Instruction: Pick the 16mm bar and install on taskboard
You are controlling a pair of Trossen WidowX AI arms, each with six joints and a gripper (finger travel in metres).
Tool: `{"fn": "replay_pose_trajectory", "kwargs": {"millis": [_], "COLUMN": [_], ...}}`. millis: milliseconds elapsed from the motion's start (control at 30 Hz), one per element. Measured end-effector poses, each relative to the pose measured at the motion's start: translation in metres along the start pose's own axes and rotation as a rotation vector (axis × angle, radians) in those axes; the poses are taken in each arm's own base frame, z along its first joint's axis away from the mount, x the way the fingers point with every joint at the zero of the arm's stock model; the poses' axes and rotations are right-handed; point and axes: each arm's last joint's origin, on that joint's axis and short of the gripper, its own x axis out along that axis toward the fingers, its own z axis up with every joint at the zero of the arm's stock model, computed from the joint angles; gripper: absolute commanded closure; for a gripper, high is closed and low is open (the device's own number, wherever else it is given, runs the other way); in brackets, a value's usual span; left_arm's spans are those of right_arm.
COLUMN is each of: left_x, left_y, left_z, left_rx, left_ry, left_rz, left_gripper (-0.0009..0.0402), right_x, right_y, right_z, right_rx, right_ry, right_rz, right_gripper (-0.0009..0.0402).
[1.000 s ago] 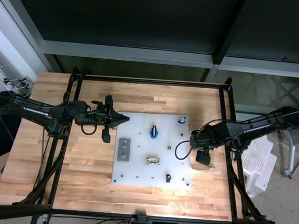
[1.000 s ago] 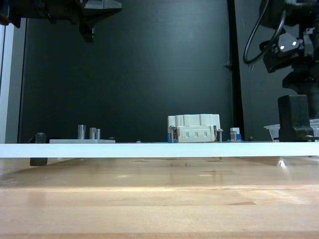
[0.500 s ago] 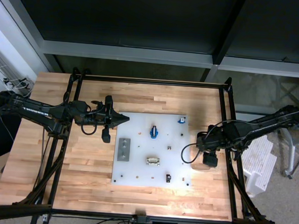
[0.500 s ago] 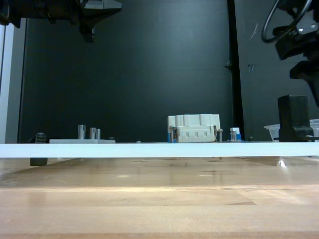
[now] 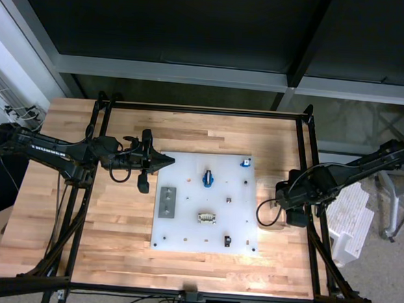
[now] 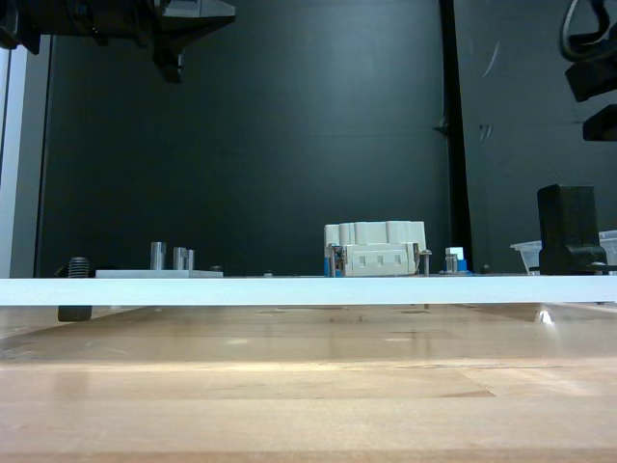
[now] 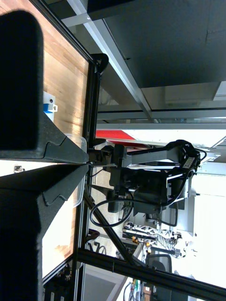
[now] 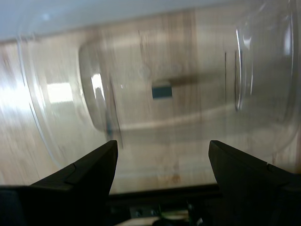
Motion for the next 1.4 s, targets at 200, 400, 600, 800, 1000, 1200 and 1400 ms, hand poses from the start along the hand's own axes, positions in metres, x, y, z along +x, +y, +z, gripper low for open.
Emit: {"fn": "replay_pose_trajectory", "kwargs": {"millis": [200,400,600,800,1000,1200,1400], "left_x": [0.0,0.0,0.0,0.0,0.0,0.0,0.0], "left_y": [0.0,0.0,0.0,0.0,0.0,0.0,0.0], "left_z": [0.0,0.0,0.0,0.0,0.0,0.0,0.0], "left_rx": [0.0,0.0,0.0,0.0,0.0,0.0,0.0], "left_ry": [0.0,0.0,0.0,0.0,0.0,0.0,0.0], "left_rz": [0.0,0.0,0.0,0.0,0.0,0.0,0.0], "left_gripper": [0.0393,0.0393,0.0393,0.0392,0.0393,0.0393,0.0393], "right_x": [-0.003,-0.005,-0.005,-0.005,-0.005,-0.005,0.005], "right_y": [0.001,0.0,0.001,0.001,0.001,0.001,0.005], "right_z": [-0.007,-0.009,-0.009,-0.009,-0.009,-0.009,-0.002], "right_rx": [-0.029,-0.032,-0.034,-0.034,-0.033,-0.026,-0.046], "right_ry": [0.001,-0.013,-0.014,-0.014,-0.018,-0.025,-0.089], "right_rz": [0.003,0.011,0.012,0.011,0.006,0.007,0.019], "right_gripper": [0.0123,0.0123,0.0123,0.0123,0.0123,0.0123,0.0123]}}
